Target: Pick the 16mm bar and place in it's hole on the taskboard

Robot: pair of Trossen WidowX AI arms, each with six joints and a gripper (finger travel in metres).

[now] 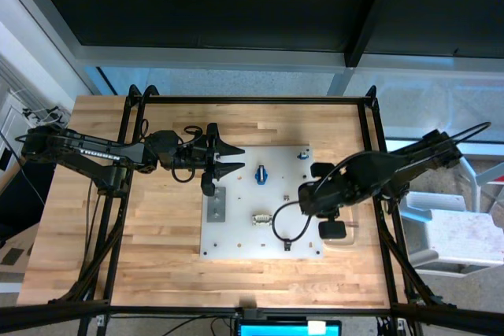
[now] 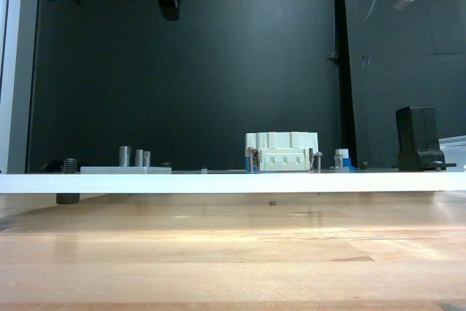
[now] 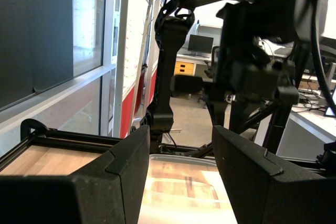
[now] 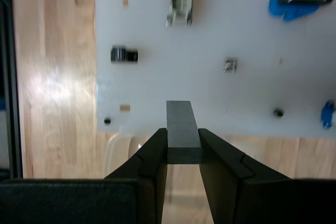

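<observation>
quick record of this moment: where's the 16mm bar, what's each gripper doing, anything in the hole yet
part: 16mm bar, held, clear of the board
right: right gripper shut on the bar, raised above the right edge of the taskboard
left: left gripper raised above the board's left edge, jaws open, holding nothing
seat: bar not in any hole; which hole is its own, cannot tell
</observation>
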